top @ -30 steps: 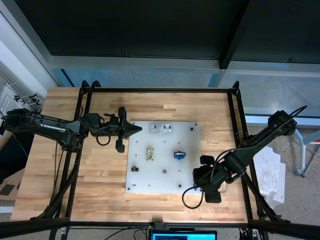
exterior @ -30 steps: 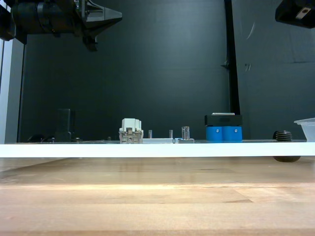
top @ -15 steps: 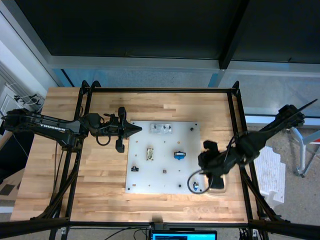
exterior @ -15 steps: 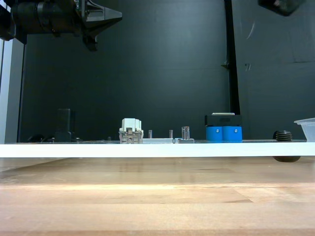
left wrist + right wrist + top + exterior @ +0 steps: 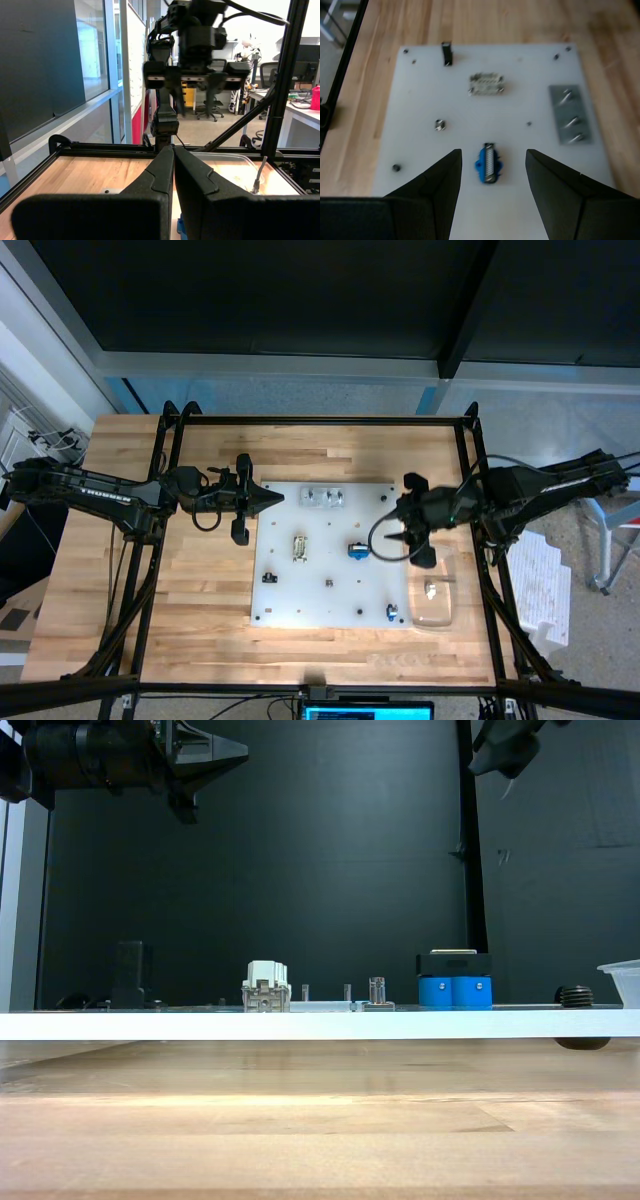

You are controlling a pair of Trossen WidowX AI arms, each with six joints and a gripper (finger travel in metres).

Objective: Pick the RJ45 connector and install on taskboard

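Seen from above, the left gripper [image 5: 277,498] hangs over the wooden table [image 5: 200,610], just off the far left corner of the flat white plastic board [image 5: 320,590], with its fingers drawn together to a single point. The right gripper [image 5: 408,525] hangs over the board's right edge, near the small blue fixture [image 5: 356,550] at mid-board. It is well apart from the small blue jack [image 5: 392,613] at the near right corner and from the clear plastic tray [image 5: 452,612] just beside that corner. A pale white block [image 5: 432,590] lies in the tray. I cannot tell whether the grey-booted RJ45 connector sits on the block or in the jack, since the jack's top shows only a small pale patch and I can make out no cable. From table height, both grippers ride high above the board, on which a pale grey multi-pin socket [image 5: 266,990] stands to the left of the blue fixture. This view does not settle the connector's place either. The left wrist camera shows that gripper's two dark fingers [image 5: 150,185] pressed flat together with nothing between them, facing the right arm [image 5: 192,45] across the table. The right wrist camera shows its two dark fingers [image 5: 437,185] spread wide and empty above the board. The blue fixture lies in the gap between them, with the socket and a grey metal plate [image 5: 570,117] beyond.
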